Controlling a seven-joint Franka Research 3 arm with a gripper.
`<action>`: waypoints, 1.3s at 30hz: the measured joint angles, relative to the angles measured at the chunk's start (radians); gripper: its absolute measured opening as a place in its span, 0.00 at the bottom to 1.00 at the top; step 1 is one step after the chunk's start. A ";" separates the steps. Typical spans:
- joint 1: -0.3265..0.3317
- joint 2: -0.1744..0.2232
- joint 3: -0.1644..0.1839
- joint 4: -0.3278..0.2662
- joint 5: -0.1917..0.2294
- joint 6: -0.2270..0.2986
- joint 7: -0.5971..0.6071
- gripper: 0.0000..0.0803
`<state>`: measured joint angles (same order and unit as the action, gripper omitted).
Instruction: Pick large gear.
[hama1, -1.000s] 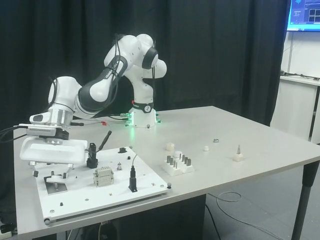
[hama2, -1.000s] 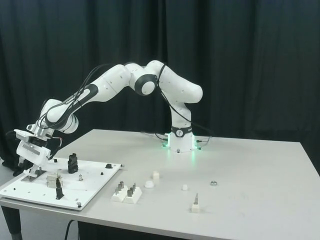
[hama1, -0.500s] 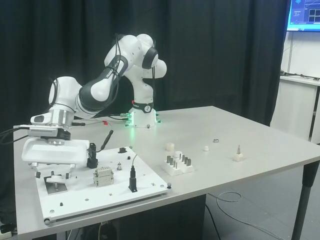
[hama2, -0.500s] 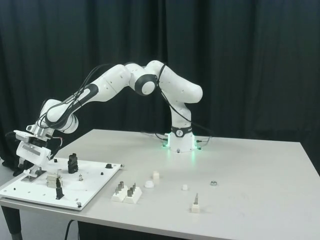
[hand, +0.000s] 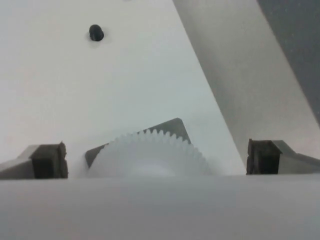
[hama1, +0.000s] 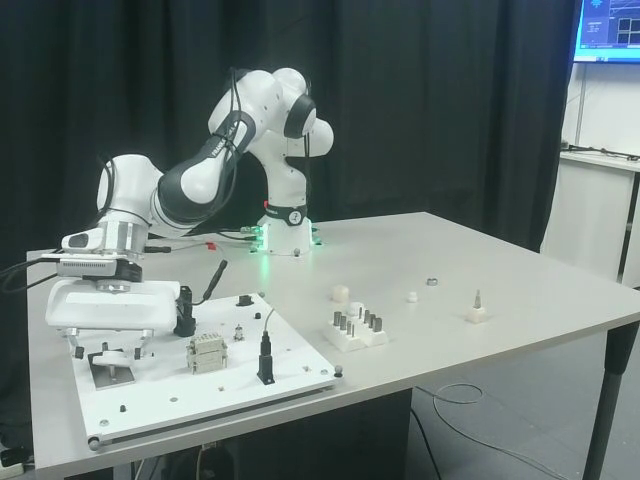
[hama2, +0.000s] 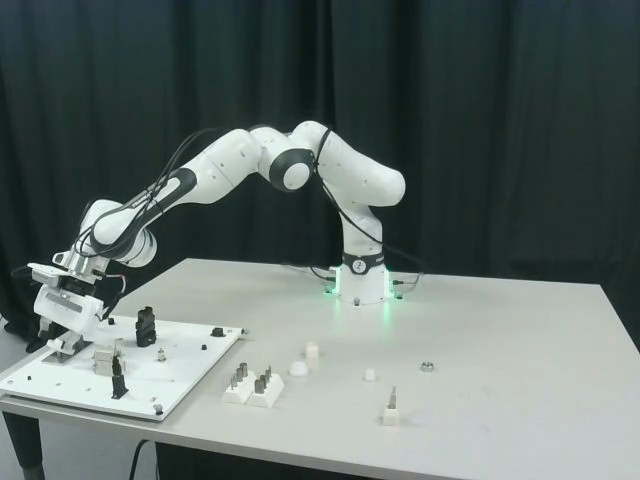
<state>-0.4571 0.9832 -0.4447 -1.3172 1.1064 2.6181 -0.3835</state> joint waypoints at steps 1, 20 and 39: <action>0.000 0.000 0.000 0.000 0.000 0.000 0.000 1.00; 0.000 0.011 -0.002 0.000 -0.007 0.001 0.000 1.00; 0.006 0.021 -0.005 0.000 -0.025 0.001 0.000 0.96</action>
<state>-0.4509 1.0040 -0.4495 -1.3170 1.0815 2.6187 -0.3835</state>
